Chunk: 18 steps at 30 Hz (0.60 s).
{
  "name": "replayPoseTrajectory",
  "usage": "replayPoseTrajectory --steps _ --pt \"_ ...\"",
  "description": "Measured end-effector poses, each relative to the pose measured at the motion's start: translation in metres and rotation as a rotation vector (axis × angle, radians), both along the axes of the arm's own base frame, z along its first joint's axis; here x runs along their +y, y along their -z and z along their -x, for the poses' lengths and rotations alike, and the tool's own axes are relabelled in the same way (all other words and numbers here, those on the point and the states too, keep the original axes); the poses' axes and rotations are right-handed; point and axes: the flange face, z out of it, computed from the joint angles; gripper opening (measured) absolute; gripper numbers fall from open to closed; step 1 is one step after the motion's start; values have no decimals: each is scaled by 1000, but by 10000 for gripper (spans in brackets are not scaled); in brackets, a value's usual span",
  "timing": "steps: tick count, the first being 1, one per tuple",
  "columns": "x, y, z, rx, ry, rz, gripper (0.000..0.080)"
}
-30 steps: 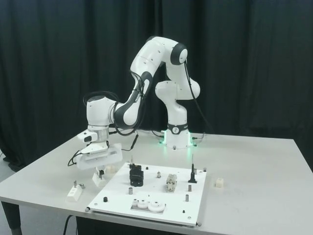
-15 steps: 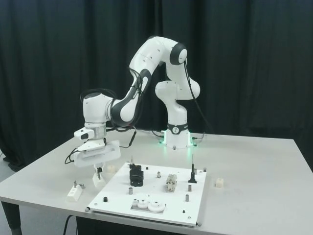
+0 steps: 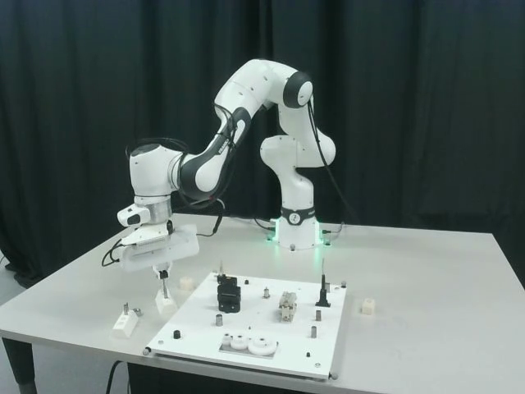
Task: Pick square peg 1.
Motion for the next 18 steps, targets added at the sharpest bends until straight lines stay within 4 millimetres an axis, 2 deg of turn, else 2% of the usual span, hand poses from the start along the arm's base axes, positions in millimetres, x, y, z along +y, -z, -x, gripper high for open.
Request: replayPoseTrajectory --steps 18 --pt "1 -10 -5 24 39 -5 24"
